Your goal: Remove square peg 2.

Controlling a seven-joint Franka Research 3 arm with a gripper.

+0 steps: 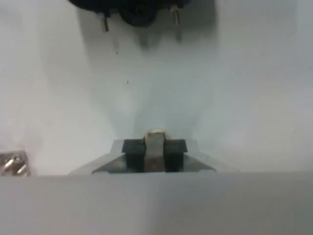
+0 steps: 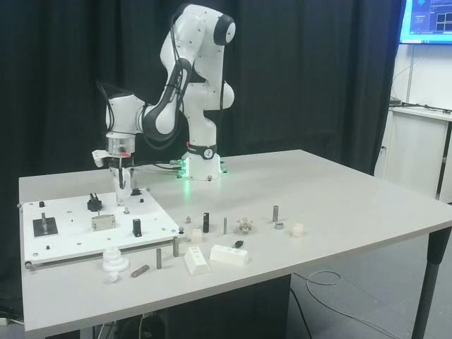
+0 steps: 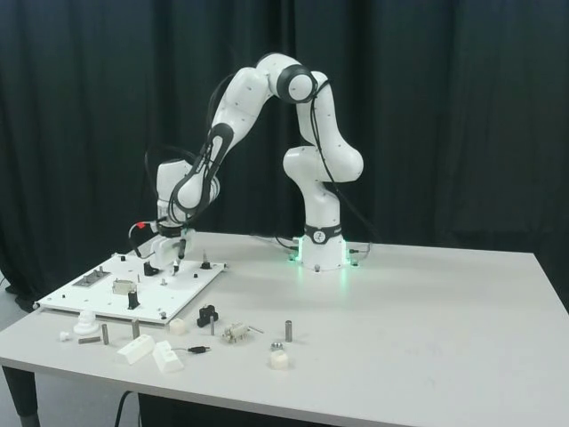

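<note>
Mid-extraction, by the look of it: end effector closed on the peg, low over the white board at its far side on the bench. Next, likely a straight vertical lift, without tilting, until clear.

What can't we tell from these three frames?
- Wrist view: peg sits between the tool pads; its lower end is cut off by a blurred foreground band.
- Both room views: tool over the white board; peg too small to see.
- Peg's hole: not identifiable in any view.
</note>
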